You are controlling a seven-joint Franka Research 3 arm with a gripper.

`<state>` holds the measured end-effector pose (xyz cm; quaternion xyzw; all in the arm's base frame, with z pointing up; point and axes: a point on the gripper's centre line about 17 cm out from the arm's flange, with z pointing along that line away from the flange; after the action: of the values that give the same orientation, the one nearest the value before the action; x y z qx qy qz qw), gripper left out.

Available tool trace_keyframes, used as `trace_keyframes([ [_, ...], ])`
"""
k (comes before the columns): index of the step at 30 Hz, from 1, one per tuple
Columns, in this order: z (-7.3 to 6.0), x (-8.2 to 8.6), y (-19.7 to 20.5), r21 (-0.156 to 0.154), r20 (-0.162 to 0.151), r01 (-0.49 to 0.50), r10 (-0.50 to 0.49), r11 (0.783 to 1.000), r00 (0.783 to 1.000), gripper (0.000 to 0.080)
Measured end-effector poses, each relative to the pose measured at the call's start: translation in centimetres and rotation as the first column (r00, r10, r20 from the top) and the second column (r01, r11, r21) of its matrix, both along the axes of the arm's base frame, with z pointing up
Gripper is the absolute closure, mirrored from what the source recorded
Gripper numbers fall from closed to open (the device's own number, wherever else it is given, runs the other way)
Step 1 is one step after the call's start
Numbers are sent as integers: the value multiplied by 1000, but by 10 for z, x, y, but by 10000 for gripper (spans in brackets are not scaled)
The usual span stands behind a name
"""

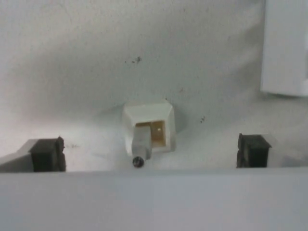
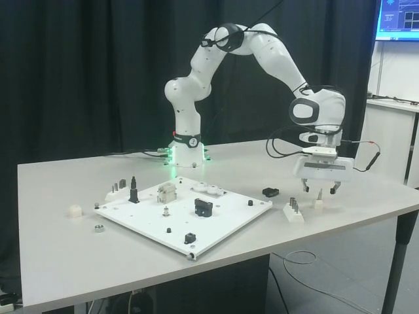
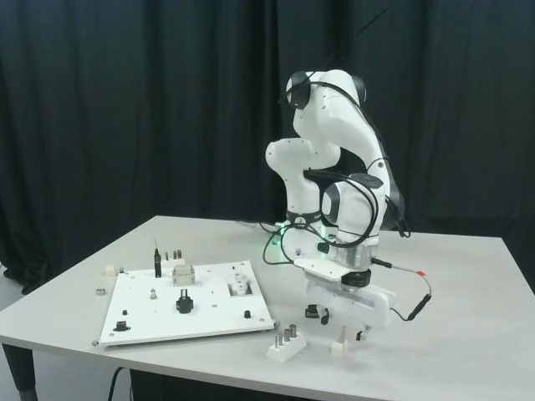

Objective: Pick Ethernet.

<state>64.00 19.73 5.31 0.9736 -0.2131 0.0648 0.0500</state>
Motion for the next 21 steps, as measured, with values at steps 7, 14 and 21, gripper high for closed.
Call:
trace_keyframes([
  [7, -2, 0, 0, -2, -7, -18, 18, 1000, 1000, 3],
  [14, -3, 0, -1, 0, -9, -16, 16, 1000, 1000, 320],
  [21, -4, 0, -1, 1, -10, -16, 16, 1000, 1000, 480],
])
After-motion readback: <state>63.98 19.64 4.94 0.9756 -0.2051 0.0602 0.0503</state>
